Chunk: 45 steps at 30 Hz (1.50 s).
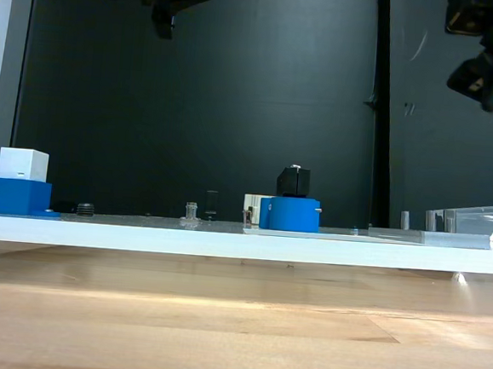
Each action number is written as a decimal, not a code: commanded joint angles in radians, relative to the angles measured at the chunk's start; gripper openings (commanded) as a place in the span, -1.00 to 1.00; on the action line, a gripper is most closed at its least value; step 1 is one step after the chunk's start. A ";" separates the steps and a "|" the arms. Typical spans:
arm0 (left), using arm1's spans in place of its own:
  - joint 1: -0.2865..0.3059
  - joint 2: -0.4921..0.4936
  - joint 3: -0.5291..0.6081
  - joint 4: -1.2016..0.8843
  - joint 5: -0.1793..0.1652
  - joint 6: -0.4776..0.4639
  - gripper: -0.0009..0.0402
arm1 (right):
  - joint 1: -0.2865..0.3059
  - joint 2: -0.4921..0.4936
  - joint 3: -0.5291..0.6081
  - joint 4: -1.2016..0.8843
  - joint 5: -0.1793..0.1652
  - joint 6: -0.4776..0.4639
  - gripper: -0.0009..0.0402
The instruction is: Pick the 16mm cylinder and install on the taskboard
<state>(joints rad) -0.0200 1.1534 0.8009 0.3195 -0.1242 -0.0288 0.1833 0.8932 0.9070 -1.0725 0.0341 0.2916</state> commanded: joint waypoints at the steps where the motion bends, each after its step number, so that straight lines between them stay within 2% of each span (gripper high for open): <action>1: 0.000 0.000 0.000 0.000 0.000 0.000 -0.96 | 0.002 0.014 0.000 -0.062 0.000 0.011 -0.80; 10: 0.000 0.000 0.000 0.000 0.000 0.000 -0.96 | 0.016 0.113 -0.002 -0.151 -0.002 0.017 -0.38; 17: 0.000 0.000 0.000 0.000 0.000 0.000 -0.96 | 0.047 0.153 -0.011 -0.143 0.001 0.014 0.03; 22: 0.000 0.000 0.000 0.000 0.000 0.000 -0.96 | 0.070 0.159 -0.057 -0.103 0.000 0.020 0.20; 26: 0.000 0.000 0.000 0.000 0.000 0.000 -0.96 | 0.103 0.159 -0.100 -0.064 0.000 0.062 0.26; 34: 0.000 0.000 0.000 0.000 0.000 0.000 -0.96 | 0.166 0.163 -0.181 0.021 0.006 0.117 0.24; 37: 0.000 0.000 0.000 0.000 0.000 0.000 -0.96 | 0.173 0.163 -0.206 0.046 0.027 0.124 0.23; 45: 0.000 0.000 0.000 0.000 0.000 0.000 -0.96 | 0.182 0.172 -0.243 0.099 0.026 0.146 0.22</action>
<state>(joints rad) -0.0200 1.1538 0.8009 0.3191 -0.1246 -0.0288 0.3645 1.0592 0.6655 -0.9768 0.0605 0.4294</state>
